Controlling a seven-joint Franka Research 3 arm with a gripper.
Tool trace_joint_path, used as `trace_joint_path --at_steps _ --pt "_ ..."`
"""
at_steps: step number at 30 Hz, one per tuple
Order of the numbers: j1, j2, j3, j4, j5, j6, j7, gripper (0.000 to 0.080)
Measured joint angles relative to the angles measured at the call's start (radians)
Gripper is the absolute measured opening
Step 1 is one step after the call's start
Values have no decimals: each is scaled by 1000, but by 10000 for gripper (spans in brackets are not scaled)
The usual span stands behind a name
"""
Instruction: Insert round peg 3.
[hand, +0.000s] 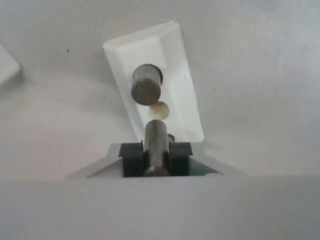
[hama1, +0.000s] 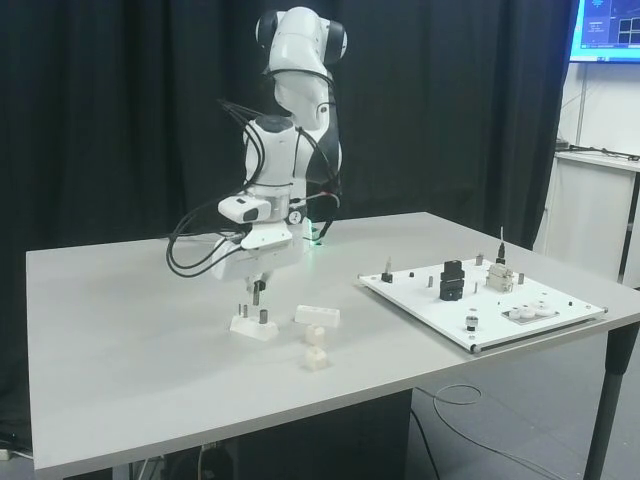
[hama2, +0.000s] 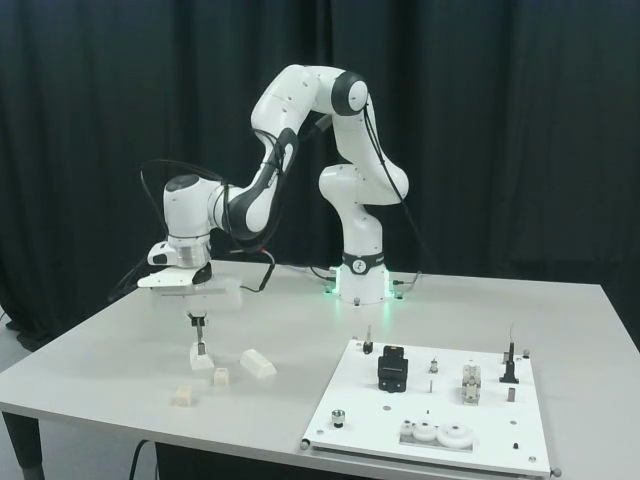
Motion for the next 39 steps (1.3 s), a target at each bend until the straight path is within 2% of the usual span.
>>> trace_joint_path --at_steps 11,39 --pt "2 -29 0 4 0 -28 0 103" --pt "16 -30 0 14 46 -28 15 103"
